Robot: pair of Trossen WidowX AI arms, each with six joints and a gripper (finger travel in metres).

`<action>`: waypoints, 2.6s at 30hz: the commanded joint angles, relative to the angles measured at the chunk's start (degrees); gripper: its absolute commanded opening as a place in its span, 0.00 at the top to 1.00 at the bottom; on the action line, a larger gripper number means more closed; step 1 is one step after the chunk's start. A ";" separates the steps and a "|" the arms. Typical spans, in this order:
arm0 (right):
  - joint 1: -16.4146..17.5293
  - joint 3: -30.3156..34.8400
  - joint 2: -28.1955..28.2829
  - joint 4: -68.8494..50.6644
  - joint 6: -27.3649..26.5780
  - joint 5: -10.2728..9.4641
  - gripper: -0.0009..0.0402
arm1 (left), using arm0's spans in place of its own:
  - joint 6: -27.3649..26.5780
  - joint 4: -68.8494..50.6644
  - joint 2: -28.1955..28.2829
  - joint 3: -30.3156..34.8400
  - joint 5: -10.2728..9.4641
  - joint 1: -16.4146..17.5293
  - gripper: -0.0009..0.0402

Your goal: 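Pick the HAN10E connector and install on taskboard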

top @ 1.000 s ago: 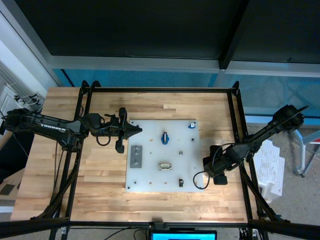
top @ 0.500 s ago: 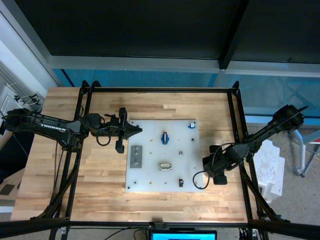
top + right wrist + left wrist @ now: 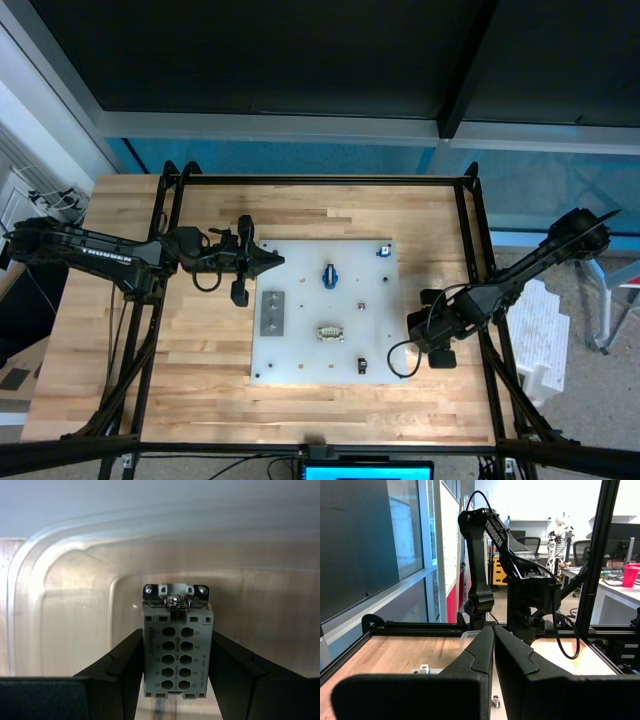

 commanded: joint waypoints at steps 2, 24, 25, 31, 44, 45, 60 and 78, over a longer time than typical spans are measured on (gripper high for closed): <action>-0.48 2.71 -1.62 -5.05 -0.02 0.00 0.89 | 0.00 0.00 0.02 0.02 0.00 0.00 0.98; -3.78 21.77 -3.06 -26.88 -1.86 -0.04 0.91 | 0.00 0.00 0.02 0.02 0.00 0.02 0.98; -4.39 21.75 -2.86 -26.67 -1.90 -0.07 0.91 | 0.00 0.00 0.02 0.02 0.00 0.00 0.98; -8.04 22.95 0.33 -23.80 -4.02 -1.79 0.91 | 0.00 0.00 0.02 0.02 0.00 0.00 0.98; -13.77 38.10 16.55 -24.11 -10.93 -1.55 0.91 | 0.00 0.00 0.02 0.02 0.00 0.02 0.98; -14.05 39.32 17.99 -24.22 -11.06 -1.62 0.91 | 0.00 0.00 0.02 0.02 0.00 0.00 0.98; -16.37 58.38 35.15 -26.86 -13.44 -1.60 0.91 | 0.00 0.00 0.02 0.02 0.00 0.00 0.98; -17.94 76.50 49.18 -30.91 -15.47 -2.03 0.91 | 0.00 0.00 0.02 0.02 0.00 0.00 0.98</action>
